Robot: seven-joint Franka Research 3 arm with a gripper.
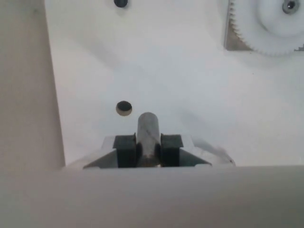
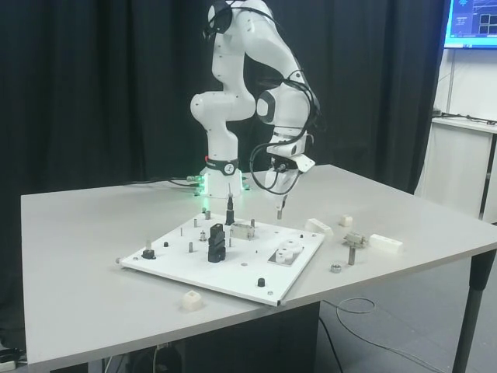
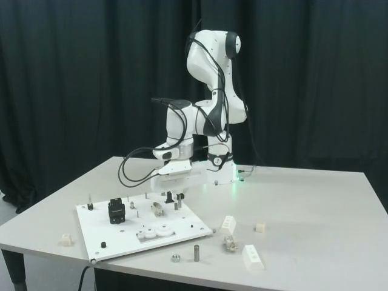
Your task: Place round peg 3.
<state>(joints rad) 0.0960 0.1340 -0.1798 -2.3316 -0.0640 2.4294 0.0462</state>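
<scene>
Black fingertip pads [image 1: 124,148] of the pincer [image 1: 148,151] fill the near part of the wrist view, clamped on round peg 3 [image 1: 147,130], a grey cylinder held upright between them. Its lower end hangs above the white board [image 1: 190,95], just beside a small dark hole [image 1: 124,108] and not inserted. A second hole [image 1: 120,3] lies farther along the same board edge. White gears [image 1: 270,23] sit in a recess well apart from the peg. From the first room view, the pincer [image 2: 279,203] hovers over the board's [image 2: 233,272] far edge on the grey surface [image 2: 78,256]. Loose white blocks [image 2: 385,242] rest beside the board.
</scene>
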